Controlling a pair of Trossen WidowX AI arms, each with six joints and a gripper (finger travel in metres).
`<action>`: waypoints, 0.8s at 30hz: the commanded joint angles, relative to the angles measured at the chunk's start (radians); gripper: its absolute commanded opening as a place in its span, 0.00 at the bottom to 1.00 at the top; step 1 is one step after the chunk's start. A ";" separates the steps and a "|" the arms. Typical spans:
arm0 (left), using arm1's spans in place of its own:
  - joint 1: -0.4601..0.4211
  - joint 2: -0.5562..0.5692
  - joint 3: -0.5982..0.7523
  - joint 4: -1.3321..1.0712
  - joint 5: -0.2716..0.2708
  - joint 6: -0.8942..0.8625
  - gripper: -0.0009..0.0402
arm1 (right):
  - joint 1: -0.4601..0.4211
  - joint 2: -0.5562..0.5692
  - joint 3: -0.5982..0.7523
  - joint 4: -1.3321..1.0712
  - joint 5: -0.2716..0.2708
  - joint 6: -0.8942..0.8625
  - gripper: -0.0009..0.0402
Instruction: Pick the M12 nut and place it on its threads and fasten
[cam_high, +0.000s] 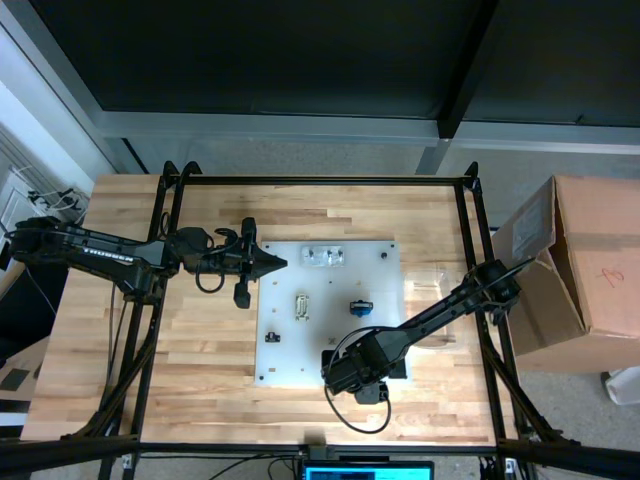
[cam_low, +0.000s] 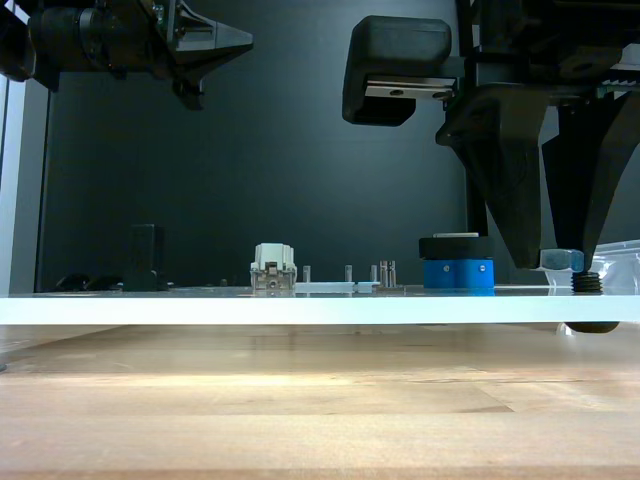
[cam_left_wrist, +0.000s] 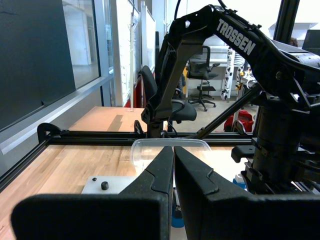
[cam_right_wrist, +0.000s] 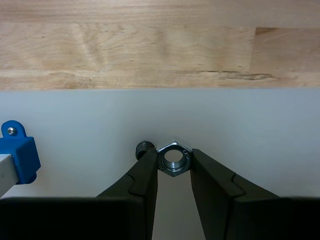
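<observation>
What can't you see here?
Low view: the right tool, at the board's near right edge, covers part of the held nut; whether it touches the stud beside it is unclear.
High view: right arm hides both.
Left wrist view: no nut visible past the shut left tool, raised over the board's far left corner.

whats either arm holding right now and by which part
The right gripper pinches the M12 nut between its jaws by opposite sides, beside its stud, not on it. The left gripper, shut and empty, hovers over the board left edge.
</observation>
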 joint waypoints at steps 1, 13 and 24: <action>0.000 0.000 0.000 0.000 0.000 0.000 0.02 | -0.001 0.015 -0.007 0.011 0.000 0.005 0.02; 0.000 0.000 0.000 0.001 0.000 0.000 0.02 | -0.006 0.021 -0.009 0.030 0.000 0.009 0.02; 0.000 0.000 0.000 0.000 0.000 0.000 0.02 | -0.008 0.021 -0.009 0.029 0.000 0.009 0.02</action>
